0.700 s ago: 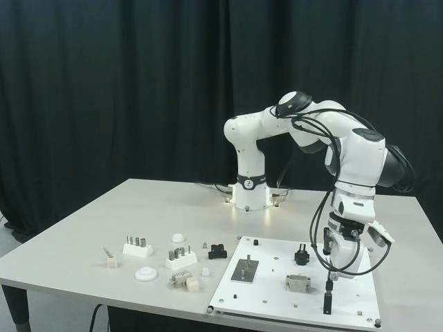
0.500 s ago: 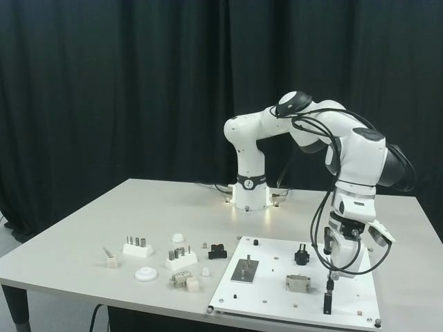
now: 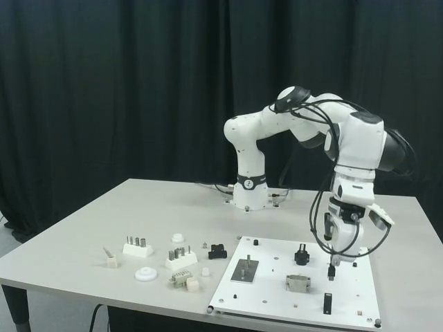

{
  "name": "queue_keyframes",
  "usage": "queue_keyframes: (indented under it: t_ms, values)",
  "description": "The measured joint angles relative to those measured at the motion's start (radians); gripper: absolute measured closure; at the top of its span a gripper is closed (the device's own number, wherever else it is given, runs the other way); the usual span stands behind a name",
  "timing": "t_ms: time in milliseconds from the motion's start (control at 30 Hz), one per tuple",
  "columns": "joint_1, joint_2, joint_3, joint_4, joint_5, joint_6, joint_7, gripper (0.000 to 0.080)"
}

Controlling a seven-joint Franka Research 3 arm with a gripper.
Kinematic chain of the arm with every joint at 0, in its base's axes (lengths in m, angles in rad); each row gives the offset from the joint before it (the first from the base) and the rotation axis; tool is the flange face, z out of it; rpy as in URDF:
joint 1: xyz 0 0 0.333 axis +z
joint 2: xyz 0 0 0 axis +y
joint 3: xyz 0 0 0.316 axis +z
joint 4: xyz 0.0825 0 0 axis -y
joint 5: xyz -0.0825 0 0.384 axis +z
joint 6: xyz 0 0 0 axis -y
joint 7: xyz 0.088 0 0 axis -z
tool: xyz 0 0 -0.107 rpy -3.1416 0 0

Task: Insert USB.

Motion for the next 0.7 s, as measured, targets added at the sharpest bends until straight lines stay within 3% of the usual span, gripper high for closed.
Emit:
queue_keyframes:
  t_ms: [367, 700]
  values:
    - [0.000, -0.031, -0.019, 0.001, 0.000, -0.015, -0.001, 0.0752]
    - [0.000, -0.033, -0.034, 0.005, 0.000, -0.025, -0.003, 0.0752]
